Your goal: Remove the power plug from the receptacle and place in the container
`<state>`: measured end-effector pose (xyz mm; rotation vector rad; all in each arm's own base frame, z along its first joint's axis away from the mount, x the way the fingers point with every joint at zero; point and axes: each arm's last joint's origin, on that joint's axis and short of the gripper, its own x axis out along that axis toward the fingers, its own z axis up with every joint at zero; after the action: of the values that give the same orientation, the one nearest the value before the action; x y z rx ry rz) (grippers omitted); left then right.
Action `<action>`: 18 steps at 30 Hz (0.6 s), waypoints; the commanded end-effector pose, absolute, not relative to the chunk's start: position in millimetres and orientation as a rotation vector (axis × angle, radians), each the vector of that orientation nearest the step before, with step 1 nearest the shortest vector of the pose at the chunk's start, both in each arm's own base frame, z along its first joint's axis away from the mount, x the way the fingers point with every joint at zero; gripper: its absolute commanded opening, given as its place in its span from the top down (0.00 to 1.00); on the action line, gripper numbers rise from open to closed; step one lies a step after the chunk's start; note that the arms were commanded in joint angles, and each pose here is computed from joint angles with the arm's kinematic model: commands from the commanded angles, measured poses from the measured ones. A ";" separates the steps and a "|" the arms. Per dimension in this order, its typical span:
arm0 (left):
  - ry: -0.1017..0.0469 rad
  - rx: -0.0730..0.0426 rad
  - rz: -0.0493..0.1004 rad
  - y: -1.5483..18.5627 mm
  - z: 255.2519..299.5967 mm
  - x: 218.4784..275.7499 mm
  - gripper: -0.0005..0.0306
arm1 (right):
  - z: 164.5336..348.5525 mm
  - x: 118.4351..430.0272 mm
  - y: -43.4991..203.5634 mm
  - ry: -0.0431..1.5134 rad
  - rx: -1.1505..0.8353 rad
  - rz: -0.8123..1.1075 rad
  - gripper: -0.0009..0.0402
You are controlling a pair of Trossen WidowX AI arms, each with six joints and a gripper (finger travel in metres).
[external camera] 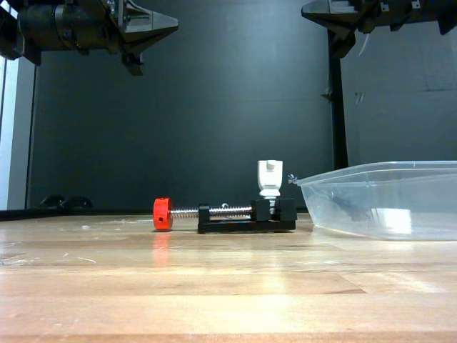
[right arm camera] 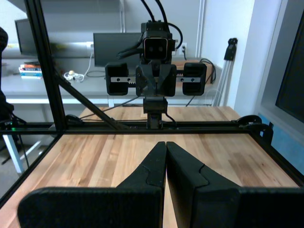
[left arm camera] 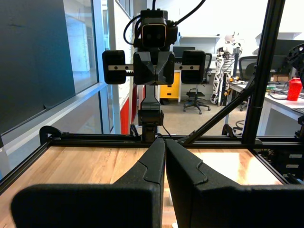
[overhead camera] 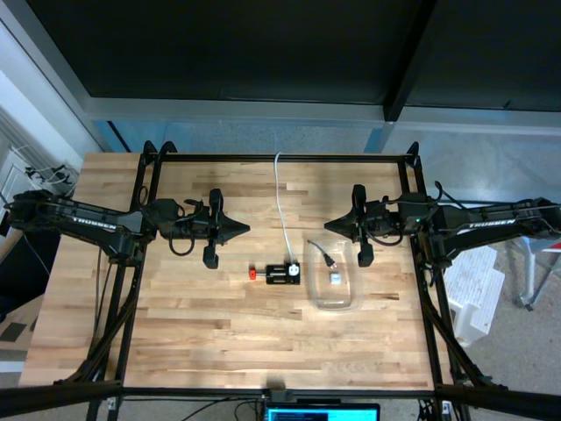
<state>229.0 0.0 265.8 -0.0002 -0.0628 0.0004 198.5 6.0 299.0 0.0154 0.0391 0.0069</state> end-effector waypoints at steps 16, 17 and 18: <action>-0.063 0.000 0.001 0.1 265.8 229.0 0.98 | 273.0 194.2 -1.6 -0.026 0.023 -0.029 0.98; -0.063 0.000 0.000 0.0 265.8 229.0 0.98 | 272.3 194.1 -1.6 -0.029 0.023 -0.029 0.98; -0.063 0.000 0.000 0.0 265.8 229.0 0.98 | 272.2 194.0 -1.6 -0.031 0.028 -0.029 0.98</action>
<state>229.0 0.0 265.7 -0.0006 -0.0628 0.0007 193.9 -1.6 272.5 0.0237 -0.0276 -0.0283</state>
